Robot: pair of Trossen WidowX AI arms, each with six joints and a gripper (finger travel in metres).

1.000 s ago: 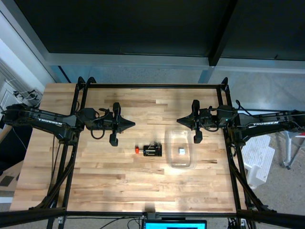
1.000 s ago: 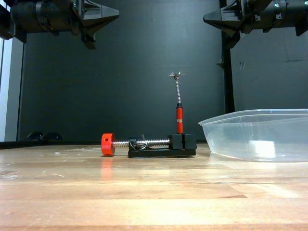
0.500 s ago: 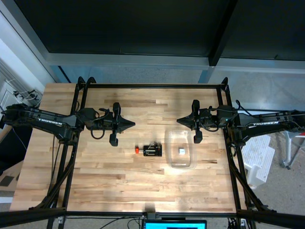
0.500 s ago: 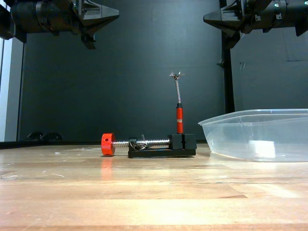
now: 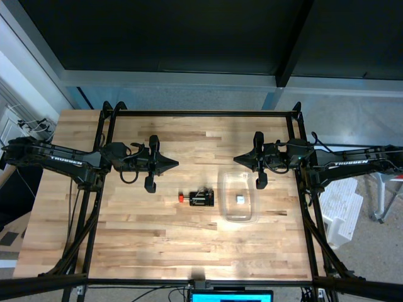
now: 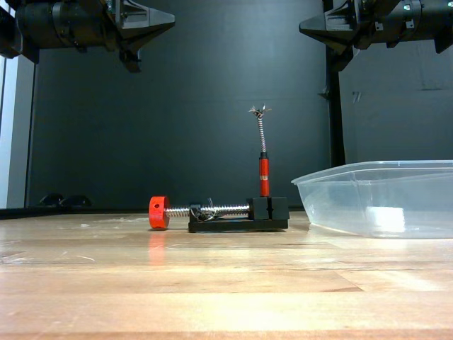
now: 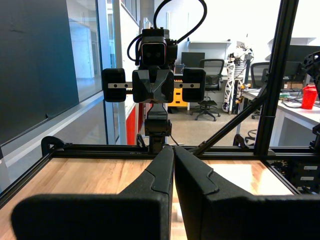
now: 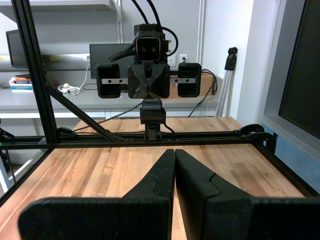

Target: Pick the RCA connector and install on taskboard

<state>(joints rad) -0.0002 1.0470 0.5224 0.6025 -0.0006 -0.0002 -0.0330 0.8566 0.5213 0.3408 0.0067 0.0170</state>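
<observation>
in the high view, the left end effector [image 5: 171,164] and the right end effector [image 5: 240,158] are seen held high over the tabletop [image 5: 157,245], each well apart from the black vise [image 5: 203,199]. a white block [image 5: 240,199] is seen in the clear tray [image 5: 239,219] with nothing dark on it, and the connector cannot be made out from here. in the low view, the connector [image 6: 264,177] is shown upright on the vise, with its braided cable [image 6: 261,138] rising from it and nothing gripping it. no cable is seen leaving the tray. in the left wrist view, the fingers [image 7: 160,175] of the left end effector are pressed together on nothing. in the right wrist view, the fingers [image 8: 162,175] of the right end effector are likewise closed together and empty. the install is judged done, so the step in hand is judged to be parking. it is best done with both arms held high and away from the frayed cable tip, so that the connector is not tugged or tilted. whether it is pushed fully home cannot be told. if a check is wanted, it should be pressed straight down along its axis, never from the side.
</observation>
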